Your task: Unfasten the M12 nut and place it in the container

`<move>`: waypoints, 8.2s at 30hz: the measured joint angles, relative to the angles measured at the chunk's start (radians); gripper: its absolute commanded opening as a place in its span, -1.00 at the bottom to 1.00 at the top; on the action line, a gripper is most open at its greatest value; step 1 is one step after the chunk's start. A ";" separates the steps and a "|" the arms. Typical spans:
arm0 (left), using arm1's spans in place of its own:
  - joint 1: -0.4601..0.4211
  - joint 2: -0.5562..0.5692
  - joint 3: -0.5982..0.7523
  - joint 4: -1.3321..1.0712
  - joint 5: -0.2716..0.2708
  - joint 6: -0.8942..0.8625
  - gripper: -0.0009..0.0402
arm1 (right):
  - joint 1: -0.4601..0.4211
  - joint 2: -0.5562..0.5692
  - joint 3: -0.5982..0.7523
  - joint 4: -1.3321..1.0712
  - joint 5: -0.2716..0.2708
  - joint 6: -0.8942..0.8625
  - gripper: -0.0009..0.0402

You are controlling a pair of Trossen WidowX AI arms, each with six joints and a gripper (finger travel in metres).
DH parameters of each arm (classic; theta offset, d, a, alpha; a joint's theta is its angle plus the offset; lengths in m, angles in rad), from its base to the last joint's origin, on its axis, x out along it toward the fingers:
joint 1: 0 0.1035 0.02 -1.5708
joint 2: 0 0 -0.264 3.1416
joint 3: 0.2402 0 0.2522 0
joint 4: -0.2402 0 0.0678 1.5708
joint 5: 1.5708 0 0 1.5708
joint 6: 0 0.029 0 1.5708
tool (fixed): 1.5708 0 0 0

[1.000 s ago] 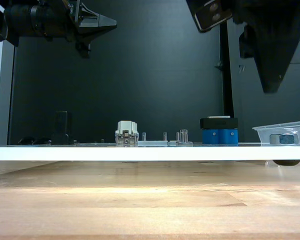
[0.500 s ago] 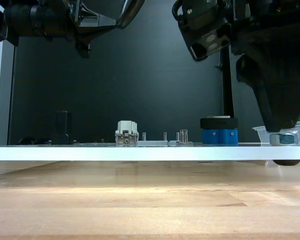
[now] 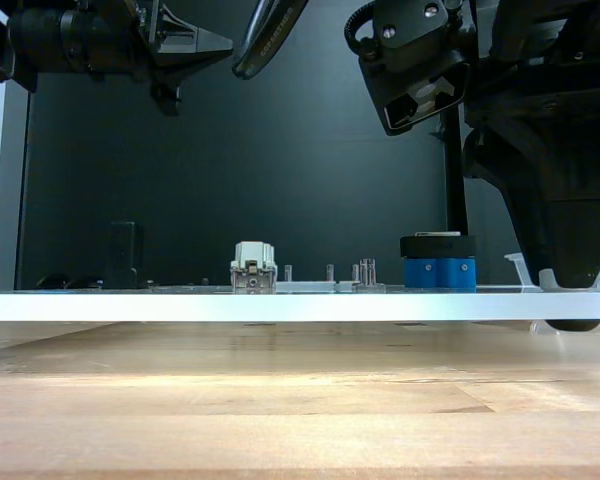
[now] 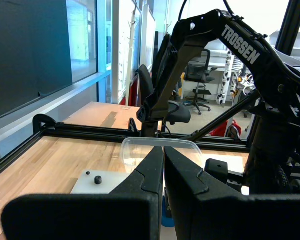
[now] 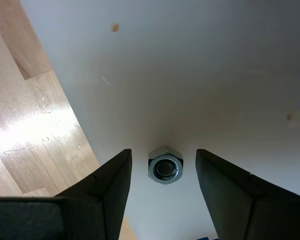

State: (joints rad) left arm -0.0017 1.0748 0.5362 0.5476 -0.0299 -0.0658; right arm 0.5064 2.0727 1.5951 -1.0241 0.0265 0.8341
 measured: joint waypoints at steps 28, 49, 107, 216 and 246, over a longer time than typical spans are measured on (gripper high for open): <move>0.000 0.000 0.000 0.000 0.000 0.000 -0.96 | 0.001 0.000 -0.003 0.004 -0.004 -0.520 -0.92; 0.000 0.000 0.000 0.000 0.000 0.000 -0.96 | 0.000 -0.002 -0.003 -0.011 -0.024 -1.631 -0.74; 0.000 0.000 0.000 0.000 0.000 0.000 -0.96 | 0.035 -0.142 -0.165 0.152 -0.098 -0.315 -0.96; 0.000 0.000 0.000 0.000 0.000 0.000 -0.96 | 0.034 -0.138 -0.129 -0.027 0.180 -0.106 -0.96; 0.000 0.000 0.000 0.000 0.000 0.000 -0.96 | 0.032 -0.085 -0.112 0.136 -0.096 -0.171 -0.96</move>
State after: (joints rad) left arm -0.0017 1.0748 0.5358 0.5476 -0.0303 -0.0654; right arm 0.5385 1.9873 1.4830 -0.8883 -0.0692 0.6636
